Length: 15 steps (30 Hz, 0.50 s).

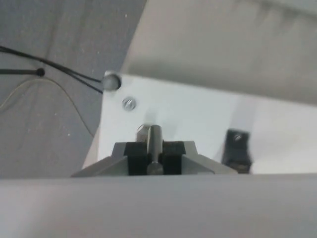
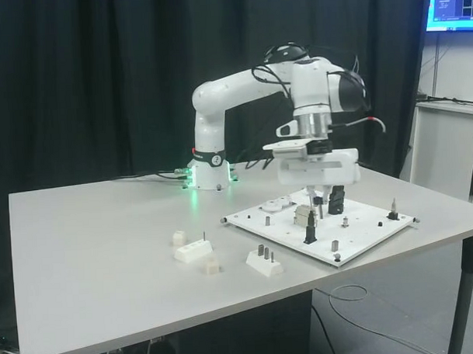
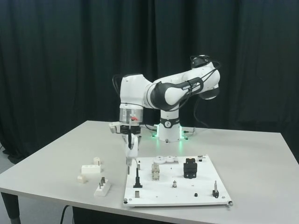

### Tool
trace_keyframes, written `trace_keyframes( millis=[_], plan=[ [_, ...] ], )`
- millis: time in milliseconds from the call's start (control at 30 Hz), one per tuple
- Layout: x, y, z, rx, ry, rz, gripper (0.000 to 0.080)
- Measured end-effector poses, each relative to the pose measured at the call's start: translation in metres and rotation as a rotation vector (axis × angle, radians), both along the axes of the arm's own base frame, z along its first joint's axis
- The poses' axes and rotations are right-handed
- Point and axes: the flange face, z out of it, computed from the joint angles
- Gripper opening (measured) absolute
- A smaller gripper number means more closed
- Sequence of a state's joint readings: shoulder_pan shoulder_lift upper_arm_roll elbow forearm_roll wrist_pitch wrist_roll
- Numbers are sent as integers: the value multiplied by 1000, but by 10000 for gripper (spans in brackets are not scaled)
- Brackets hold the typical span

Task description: Insert round peg 2.

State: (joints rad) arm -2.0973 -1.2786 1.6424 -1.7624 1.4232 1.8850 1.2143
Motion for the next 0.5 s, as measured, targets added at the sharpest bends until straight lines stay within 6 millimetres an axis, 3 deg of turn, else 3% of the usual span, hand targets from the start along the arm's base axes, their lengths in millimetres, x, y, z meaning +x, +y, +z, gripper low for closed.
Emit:
trace_keyframes(
  millis=[500],
  plan=[
    [18,46,-27,26,29,-108,59]
  ],
)
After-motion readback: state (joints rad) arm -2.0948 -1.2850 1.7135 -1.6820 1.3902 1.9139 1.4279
